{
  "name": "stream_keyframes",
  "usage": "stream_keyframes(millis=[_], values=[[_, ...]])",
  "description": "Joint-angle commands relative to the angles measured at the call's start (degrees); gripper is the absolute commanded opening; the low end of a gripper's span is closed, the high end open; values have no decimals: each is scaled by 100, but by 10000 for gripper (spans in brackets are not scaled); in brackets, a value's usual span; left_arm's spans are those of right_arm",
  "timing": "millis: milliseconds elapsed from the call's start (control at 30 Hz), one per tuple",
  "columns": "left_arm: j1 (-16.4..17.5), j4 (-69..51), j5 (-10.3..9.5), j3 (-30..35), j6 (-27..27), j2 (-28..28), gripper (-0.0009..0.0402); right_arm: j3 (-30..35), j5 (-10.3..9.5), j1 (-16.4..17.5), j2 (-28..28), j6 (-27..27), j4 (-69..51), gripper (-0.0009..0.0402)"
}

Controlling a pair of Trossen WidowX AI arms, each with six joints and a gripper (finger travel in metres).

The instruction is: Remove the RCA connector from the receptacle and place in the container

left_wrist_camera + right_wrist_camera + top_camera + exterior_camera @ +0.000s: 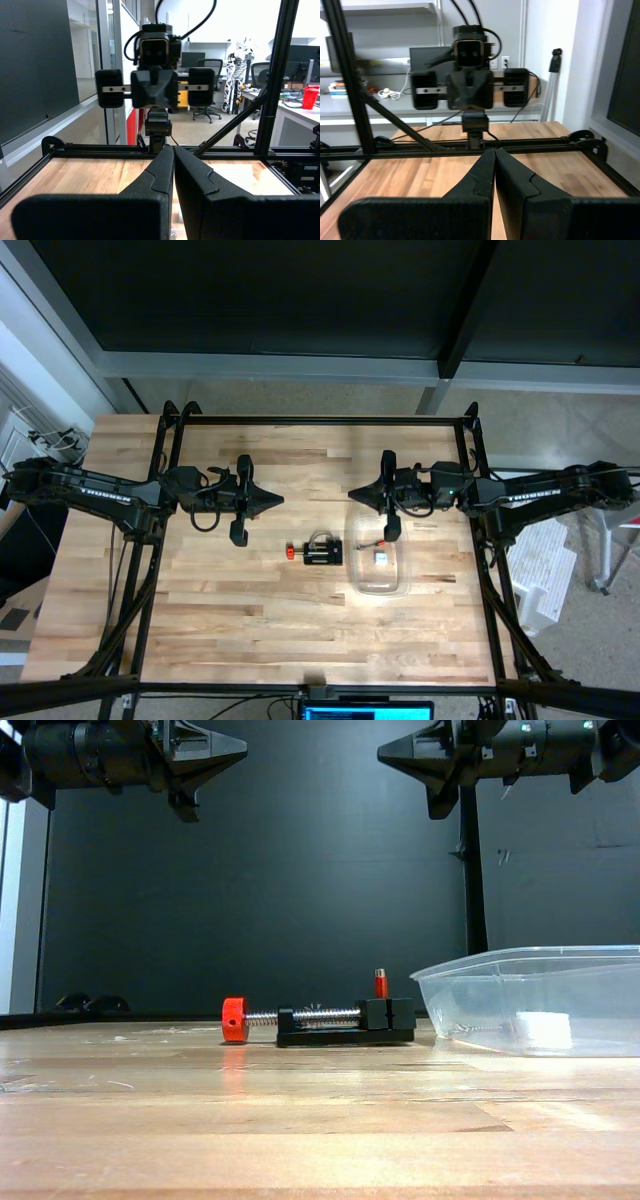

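We see a butcher-block table [250, 610] framed by black rails [320, 421]. Beyond the table's far edge, grey floor [300, 395] meets a dark wall panel [320, 870]. Past the table's right end stand office chairs [206, 111] and a white desk [295, 107]. Past its left end runs a grey counter [370, 102].

Receptacle [322, 554] blk, red cap [291, 552]; container [380, 592] clear; cube [381, 558] white; counter [250, 620] light wood grain; L pincer [275, 501], R pincer [355, 494] blk, above mid-counter.

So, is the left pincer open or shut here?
Shut: on the left pincer the fingers touch, no gap. It hangs high, left of the receptacle; the right pincer, also shut, hangs high to its right.
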Motion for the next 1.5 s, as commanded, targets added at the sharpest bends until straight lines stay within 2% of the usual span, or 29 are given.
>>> stream_keyframes(millis=[33, 1500], values=[[2, 2, 0, 0, 0, 2, 0, -2, -22, -35, 2, -4, 0, 0], [2, 2, 0, 0, 0, 2, 0, -44, -22, 7, 4, -103, 76, 0]])
